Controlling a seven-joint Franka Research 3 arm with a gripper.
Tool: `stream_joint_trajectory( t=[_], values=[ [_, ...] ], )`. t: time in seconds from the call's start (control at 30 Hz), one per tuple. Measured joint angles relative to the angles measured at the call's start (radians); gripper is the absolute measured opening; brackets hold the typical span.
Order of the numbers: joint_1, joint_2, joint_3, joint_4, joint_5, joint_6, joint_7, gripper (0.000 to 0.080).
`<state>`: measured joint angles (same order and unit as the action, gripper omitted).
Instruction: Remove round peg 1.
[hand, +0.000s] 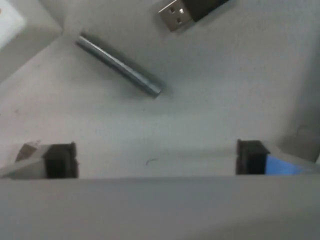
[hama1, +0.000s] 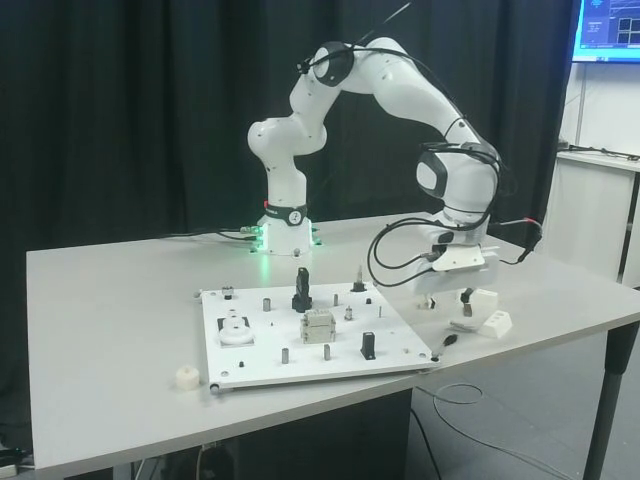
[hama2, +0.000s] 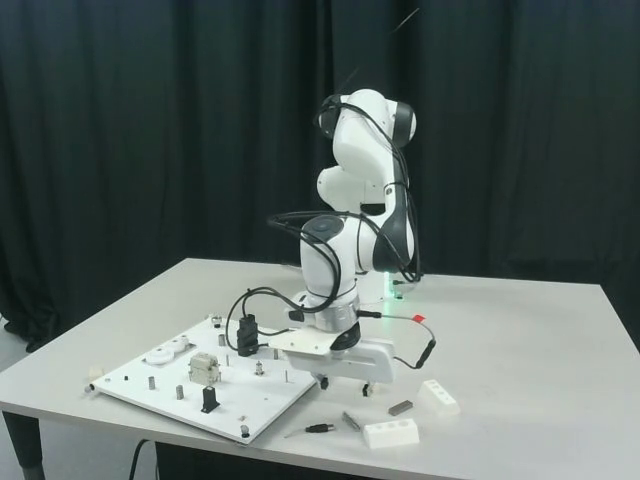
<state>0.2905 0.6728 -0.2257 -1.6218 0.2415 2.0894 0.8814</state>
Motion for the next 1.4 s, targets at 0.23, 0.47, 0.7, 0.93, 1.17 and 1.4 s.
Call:
stream_joint_trajectory(
  t=[0.23, 0.47, 0.7, 0.93, 1.17, 1.4],
  values=[
    [0.007, -0.006, -0.001, 0.0, -0.006, -0.019, 0.015, 0.0682],
    [0.009, -0.018, -0.001, 0.0, -0.017, -0.039, 0.027, 0.0795],
    [0.009, -0.026, -0.003, 0.0, -0.023, -0.041, 0.027, 0.08],
    [0.01, -0.03, -0.003, 0.0, -0.044, -0.039, 0.017, 0.08],
    [0.012, -0.03, -0.003, 0.0, -0.054, -0.032, 0.014, 0.08],
    [0.012, -0.03, -0.015, -0.003, -0.055, -0.027, 0.037, 0.08]
  ],
)
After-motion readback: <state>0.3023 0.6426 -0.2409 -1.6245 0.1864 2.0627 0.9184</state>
